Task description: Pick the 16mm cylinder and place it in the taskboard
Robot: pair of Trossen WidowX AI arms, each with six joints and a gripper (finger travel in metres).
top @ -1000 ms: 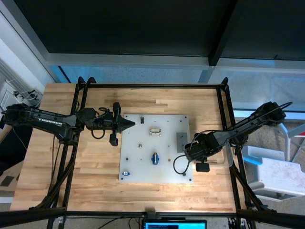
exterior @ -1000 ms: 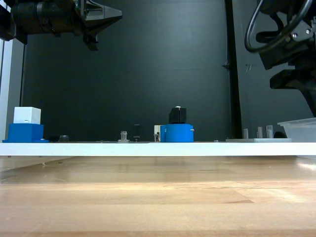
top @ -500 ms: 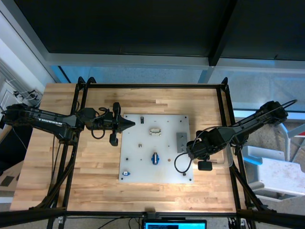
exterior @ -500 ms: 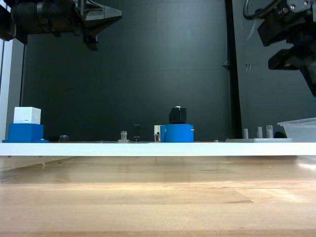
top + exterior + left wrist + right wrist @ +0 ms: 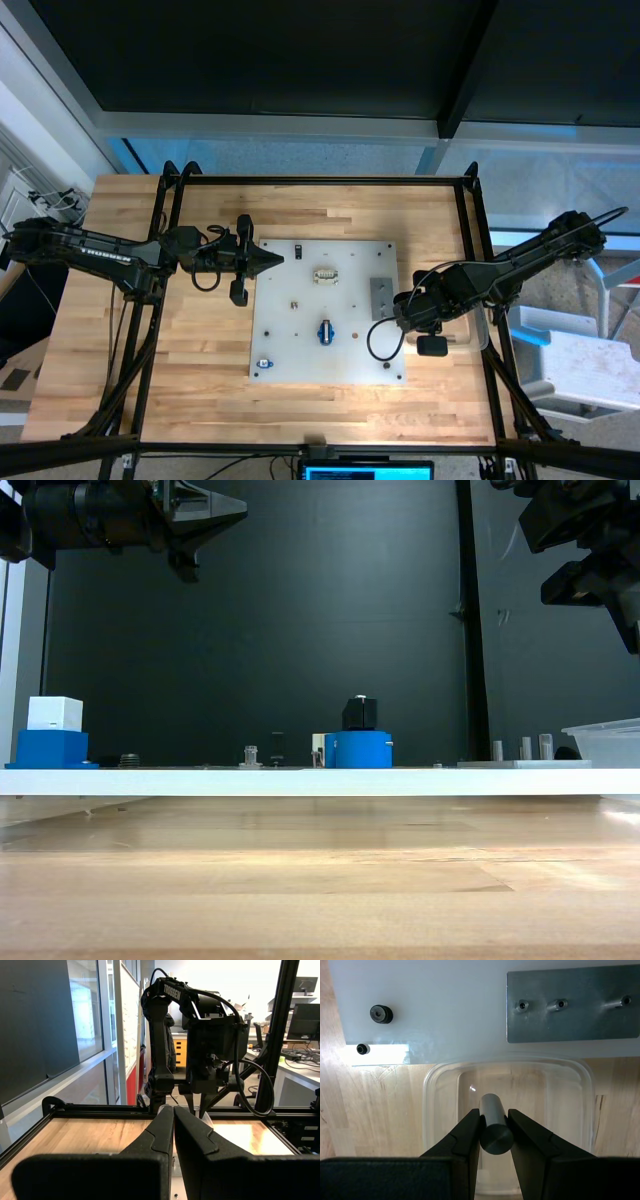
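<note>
A grey metal 16mm cylinder [image 5: 496, 1136] is gripped between the fingers of my right gripper [image 5: 493, 1115], which is shut on it. It hangs over the clear plastic tray [image 5: 434, 1077], just beside the taskboard [image 5: 445, 1010] and its grey metal block [image 5: 570, 1015]. From above, my right gripper [image 5: 403, 312] hovers at the right edge of the white taskboard [image 5: 300, 340]. My left gripper [image 5: 272, 258] is shut with nothing in it, held high over the board's left edge [image 5: 235, 508].
The board carries a blue part [image 5: 325, 332], a white connector [image 5: 324, 274] and black corner screws [image 5: 381, 1014]. Three pins stand on the metal block [image 5: 524, 747]. The tray [image 5: 480, 335] lies on the wood right of the board. A black frame surrounds the table.
My right gripper has risen with the cylinder, moving up in the low view and slightly toward the far side from above. The left arm has not moved.
</note>
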